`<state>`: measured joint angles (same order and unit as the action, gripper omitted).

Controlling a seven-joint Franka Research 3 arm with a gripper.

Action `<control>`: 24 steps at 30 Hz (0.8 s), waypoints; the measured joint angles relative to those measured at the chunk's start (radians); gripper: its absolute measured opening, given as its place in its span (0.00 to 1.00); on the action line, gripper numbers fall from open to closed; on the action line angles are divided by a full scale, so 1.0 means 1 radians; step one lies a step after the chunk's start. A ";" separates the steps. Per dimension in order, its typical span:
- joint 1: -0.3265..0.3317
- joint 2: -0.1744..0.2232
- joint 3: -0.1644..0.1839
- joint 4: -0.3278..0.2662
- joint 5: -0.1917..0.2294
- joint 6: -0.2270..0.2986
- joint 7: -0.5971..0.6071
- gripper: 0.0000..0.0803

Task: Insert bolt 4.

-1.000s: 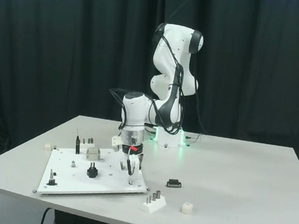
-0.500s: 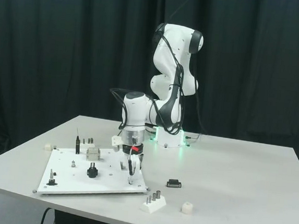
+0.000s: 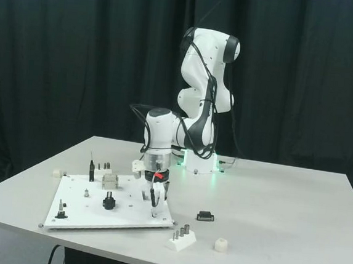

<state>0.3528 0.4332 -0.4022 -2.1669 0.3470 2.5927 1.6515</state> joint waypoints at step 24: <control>0.008 -0.060 0.000 0.007 -0.013 -0.023 0.038 0.97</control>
<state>0.3610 0.3731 -0.4023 -2.1604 0.3343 2.5699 1.6898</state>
